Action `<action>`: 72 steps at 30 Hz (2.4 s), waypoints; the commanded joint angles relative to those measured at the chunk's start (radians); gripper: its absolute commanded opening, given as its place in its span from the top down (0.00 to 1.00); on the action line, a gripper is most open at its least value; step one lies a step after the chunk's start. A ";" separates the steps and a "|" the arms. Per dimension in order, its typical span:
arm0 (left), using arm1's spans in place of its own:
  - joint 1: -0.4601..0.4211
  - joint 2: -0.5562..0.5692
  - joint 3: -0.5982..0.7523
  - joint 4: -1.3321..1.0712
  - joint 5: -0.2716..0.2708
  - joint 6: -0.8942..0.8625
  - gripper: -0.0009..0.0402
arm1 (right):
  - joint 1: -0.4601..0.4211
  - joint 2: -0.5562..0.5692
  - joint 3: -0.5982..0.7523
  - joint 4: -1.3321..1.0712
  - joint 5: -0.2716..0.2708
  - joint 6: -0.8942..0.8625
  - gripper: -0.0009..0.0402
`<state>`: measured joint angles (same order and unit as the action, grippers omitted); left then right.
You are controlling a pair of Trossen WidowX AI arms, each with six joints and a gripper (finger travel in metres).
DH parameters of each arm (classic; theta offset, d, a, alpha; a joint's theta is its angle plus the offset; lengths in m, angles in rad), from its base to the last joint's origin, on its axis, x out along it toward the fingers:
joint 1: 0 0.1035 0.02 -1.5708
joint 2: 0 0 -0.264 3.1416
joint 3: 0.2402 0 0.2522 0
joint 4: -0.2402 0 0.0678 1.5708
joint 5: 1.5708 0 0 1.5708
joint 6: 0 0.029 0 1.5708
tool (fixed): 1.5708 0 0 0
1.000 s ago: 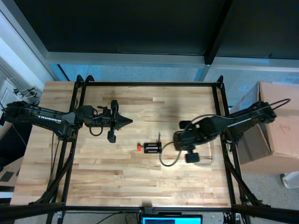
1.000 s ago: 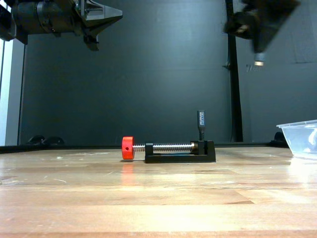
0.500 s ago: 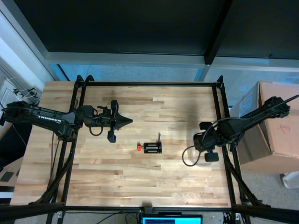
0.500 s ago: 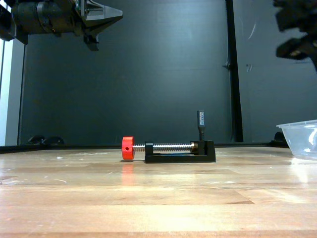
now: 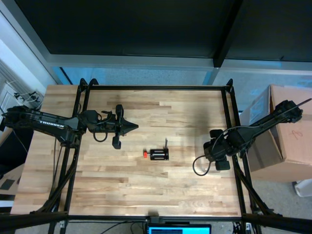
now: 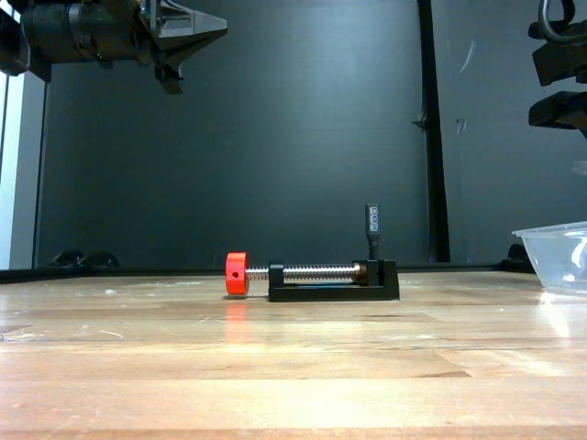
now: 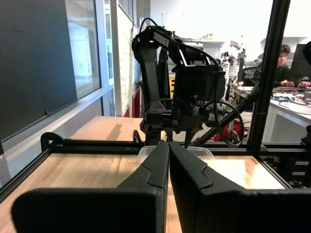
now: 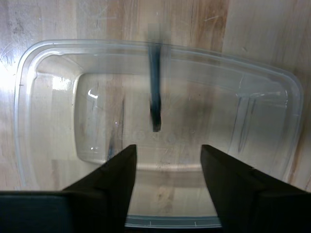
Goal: Remove the USB-C connector from the USB-C receptacle and place in the container
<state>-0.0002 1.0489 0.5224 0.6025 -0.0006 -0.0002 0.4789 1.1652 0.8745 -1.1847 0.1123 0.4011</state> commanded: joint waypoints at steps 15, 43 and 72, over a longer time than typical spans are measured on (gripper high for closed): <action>0.000 0.000 0.000 0.000 0.000 0.000 0.98 | -0.080 -0.039 0.131 0.058 0.159 -0.048 0.57; 0.000 0.000 0.000 0.000 0.000 0.000 0.98 | -0.429 -0.146 -0.177 1.472 -0.018 -0.353 0.98; 0.000 0.000 0.000 0.000 0.000 0.000 0.98 | -0.463 -0.155 -0.302 1.647 -0.061 -0.331 0.98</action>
<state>-0.0002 1.0489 0.5224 0.6025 -0.0006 -0.0006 0.0151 1.0088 0.5724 0.4629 0.0509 0.0692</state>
